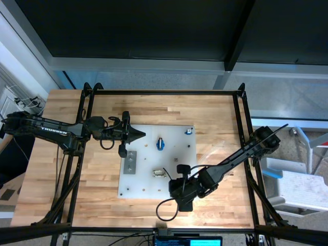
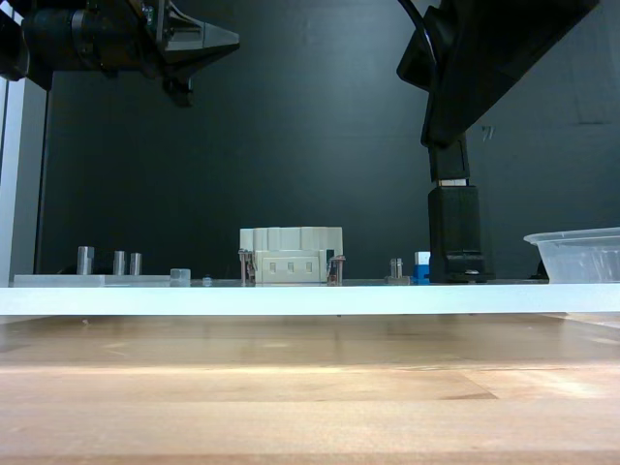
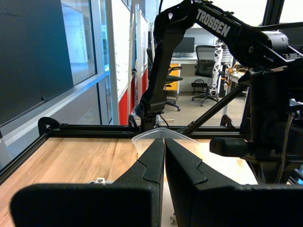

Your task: Remove the USB connector from the USB hub and place in the container

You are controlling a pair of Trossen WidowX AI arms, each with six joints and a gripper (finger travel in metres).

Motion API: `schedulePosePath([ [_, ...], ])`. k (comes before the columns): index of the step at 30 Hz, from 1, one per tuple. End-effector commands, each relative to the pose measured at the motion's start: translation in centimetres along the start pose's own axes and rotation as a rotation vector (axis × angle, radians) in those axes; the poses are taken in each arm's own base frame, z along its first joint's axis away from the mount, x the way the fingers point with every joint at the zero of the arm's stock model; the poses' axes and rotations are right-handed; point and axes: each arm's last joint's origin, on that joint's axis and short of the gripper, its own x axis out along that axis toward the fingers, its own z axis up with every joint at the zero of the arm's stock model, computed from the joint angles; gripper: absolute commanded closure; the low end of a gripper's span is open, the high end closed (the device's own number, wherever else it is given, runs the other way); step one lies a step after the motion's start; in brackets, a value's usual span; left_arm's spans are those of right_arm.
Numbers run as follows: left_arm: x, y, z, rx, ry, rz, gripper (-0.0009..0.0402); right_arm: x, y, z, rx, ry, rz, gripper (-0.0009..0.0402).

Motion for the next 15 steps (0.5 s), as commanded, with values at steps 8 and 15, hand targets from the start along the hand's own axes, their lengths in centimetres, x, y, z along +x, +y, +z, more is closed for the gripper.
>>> schedulePosePath([
  [8,0.0,0.0,0.0,0.0,0.0,0.0,0.0392,-1.0,0.2,-0.8,0.002,-0.069,-0.015,0.0393],
  [15,0.0,0.0,0.0,0.0,-0.001,0.0,0.0392,-1.1,0.1,-2.3,0.045,-0.1,0.011,0.0393],
])
